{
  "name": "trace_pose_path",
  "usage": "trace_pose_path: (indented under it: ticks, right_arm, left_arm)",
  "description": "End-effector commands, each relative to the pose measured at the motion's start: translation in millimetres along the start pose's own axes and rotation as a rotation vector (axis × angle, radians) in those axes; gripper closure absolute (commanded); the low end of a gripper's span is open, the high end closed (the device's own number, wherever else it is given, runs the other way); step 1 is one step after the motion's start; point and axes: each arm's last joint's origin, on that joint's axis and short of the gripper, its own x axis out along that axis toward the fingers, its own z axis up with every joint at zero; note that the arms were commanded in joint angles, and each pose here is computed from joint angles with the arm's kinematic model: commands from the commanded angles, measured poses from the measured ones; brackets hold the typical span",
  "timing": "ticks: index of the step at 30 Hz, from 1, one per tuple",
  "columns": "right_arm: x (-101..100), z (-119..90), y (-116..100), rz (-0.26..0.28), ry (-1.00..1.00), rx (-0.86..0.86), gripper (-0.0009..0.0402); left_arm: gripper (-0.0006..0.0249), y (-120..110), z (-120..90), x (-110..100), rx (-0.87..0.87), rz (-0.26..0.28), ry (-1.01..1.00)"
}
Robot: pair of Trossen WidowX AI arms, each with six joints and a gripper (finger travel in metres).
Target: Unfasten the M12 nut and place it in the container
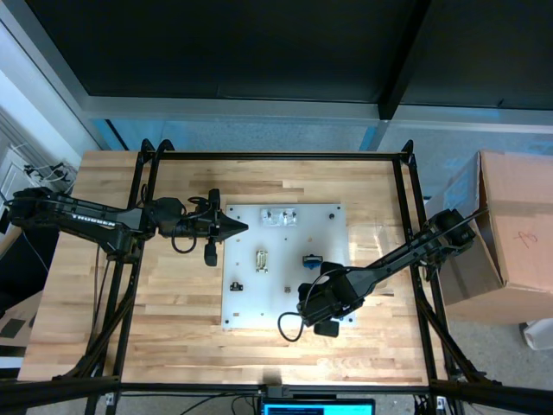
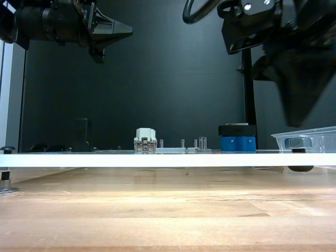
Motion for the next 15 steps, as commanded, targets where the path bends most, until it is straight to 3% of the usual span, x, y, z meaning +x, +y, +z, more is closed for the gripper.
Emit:
trace_pose_path:
  ticks: [1, 3, 11, 15]
  right_arm:
    - [-1.1, 2.5, 7.1, 0.134, 0.024, -0.007, 0.0393]
    - [2.2, 4.9, 10.0, 0.165, 0.017, -0.01, 0.0393]
    - [23.6, 10.6, 17.4, 0.163, 0.012, -0.014, 0.0393]
    - [24.6, 10.6, 16.1, 0.125, -0.001, -0.011, 0.0393]
  left_arm:
    - [0.0243, 0.0, 0.5, 0.0, 0.0, -0.001, -0.003]
    - [0.0243, 0.0, 0.2, 0.0, 0.0, 0.0, -0.002]
    - [0.0243, 0.0, 0.2, 0.1, 0.0, 0.0, -0.001]
    - [0.0243, 0.0, 0.2, 0.1, 0.0, 0.0, -0.001]
